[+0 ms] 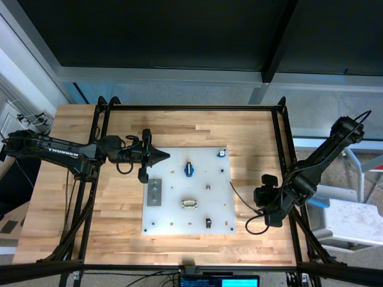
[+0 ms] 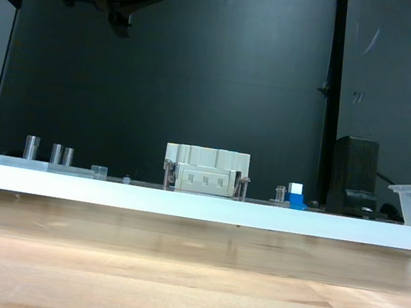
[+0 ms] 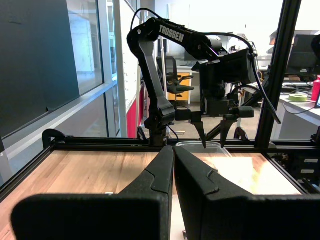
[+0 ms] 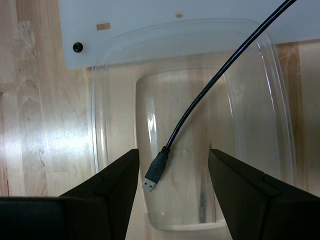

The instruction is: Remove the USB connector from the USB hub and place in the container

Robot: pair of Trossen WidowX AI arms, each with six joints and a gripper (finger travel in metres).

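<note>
The USB connector [image 4: 156, 171], a thin black cable with a small plug, lies loose inside the clear container [image 4: 98, 105], its cable trailing out over the rim. My right gripper [image 4: 172, 151] hovers open above it, one finger on each side of the plug and not touching it. In the high view the right gripper [image 1: 262, 198] is over the container [image 1: 246, 209], just right of the white board [image 1: 173, 179]. The USB hub [image 1: 208, 223] is a small black block near the board's front edge. My left gripper [image 1: 157, 156] hangs shut, high above the board's far left corner.
The board carries a grey block with pegs [image 1: 155, 192], a beige socket [image 1: 189, 204] and blue parts [image 1: 189, 169]. A black frame rail [image 1: 286, 161] runs just right of the container. The right arm's own looping cable [image 1: 254, 228] hangs near the container.
</note>
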